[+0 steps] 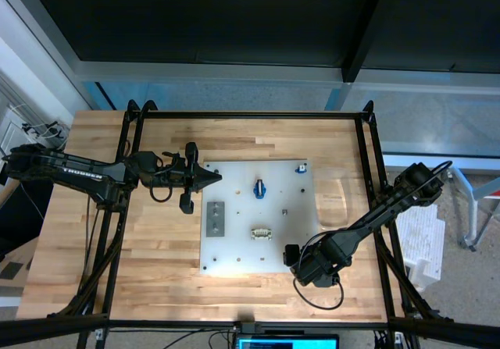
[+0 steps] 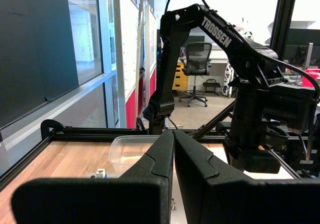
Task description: Pick the 16mm bar and install on taskboard
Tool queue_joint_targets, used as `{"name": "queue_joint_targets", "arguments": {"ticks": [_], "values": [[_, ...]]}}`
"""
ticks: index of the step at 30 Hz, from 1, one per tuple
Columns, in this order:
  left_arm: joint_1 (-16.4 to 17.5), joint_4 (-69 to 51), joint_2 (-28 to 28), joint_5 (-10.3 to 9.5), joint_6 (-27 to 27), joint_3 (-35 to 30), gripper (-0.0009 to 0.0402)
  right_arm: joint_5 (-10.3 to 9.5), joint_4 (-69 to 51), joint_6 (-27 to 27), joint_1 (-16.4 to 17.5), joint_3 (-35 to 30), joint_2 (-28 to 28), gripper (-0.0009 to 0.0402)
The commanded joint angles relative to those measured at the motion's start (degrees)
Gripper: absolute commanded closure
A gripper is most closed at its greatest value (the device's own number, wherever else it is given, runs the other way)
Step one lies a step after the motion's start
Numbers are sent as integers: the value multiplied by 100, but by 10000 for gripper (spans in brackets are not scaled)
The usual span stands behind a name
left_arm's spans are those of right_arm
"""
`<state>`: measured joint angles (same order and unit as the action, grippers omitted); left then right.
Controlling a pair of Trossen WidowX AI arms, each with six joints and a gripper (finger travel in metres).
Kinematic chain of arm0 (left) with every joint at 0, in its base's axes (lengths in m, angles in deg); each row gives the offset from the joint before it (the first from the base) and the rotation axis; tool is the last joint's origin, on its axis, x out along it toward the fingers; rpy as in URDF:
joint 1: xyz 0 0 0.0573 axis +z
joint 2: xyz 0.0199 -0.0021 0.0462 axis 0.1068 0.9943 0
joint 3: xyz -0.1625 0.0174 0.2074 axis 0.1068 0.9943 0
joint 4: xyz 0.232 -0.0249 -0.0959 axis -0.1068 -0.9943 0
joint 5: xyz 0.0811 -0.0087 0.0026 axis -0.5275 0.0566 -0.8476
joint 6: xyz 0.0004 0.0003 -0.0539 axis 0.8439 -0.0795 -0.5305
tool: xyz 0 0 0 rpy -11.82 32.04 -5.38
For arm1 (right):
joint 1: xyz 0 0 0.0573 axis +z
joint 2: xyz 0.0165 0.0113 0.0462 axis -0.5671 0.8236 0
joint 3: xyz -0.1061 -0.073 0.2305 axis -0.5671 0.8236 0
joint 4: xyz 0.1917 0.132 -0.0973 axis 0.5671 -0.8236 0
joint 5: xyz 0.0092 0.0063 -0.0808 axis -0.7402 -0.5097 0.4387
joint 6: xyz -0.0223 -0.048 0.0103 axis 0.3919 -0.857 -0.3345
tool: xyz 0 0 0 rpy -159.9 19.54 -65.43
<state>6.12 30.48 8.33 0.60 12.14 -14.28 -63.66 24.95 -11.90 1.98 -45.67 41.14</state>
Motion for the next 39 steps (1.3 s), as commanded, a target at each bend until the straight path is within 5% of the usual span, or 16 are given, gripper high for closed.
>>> {"name": "queue_joint_targets", "arguments": {"ticks": [1, 17, 33, 39], "values": [[2, 0, 0, 2, 2, -2, 393, -7, 17, 17, 0, 33, 7, 393], [2, 0, 0, 2, 2, -2, 393, -2, 4, 20, 0, 39, 7, 383], [0, 0, 0, 2, 2, -2, 393, 50, -44, 133, 11, -33, -22, 227], [0, 0, 0, 2, 2, -2, 393, 55, -151, 133, 13, -140, -31, 202]]}}
